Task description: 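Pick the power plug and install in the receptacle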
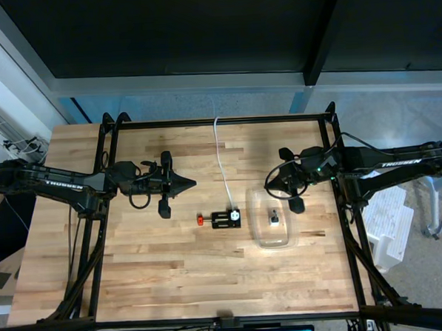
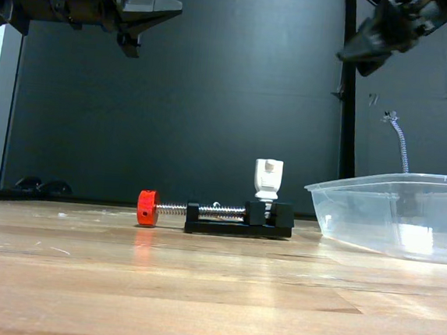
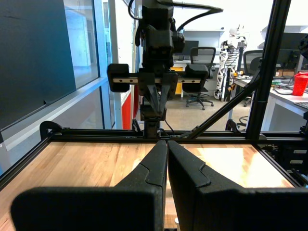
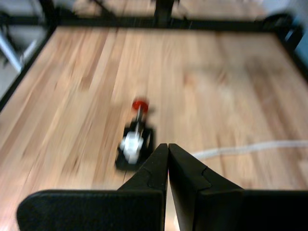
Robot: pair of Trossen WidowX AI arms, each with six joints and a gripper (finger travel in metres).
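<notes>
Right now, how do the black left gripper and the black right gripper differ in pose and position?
The left gripper points level across the wooden table, left of the small black red-knobbed vise; the right gripper tilts down toward that vise from its right. Both are shut, empty and high above the table.

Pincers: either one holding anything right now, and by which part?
Nothing held. Left pincer, raised left of the vise, and right pincer, raised near the tray, are both shut empty; the power plug lies in the tray.
</notes>
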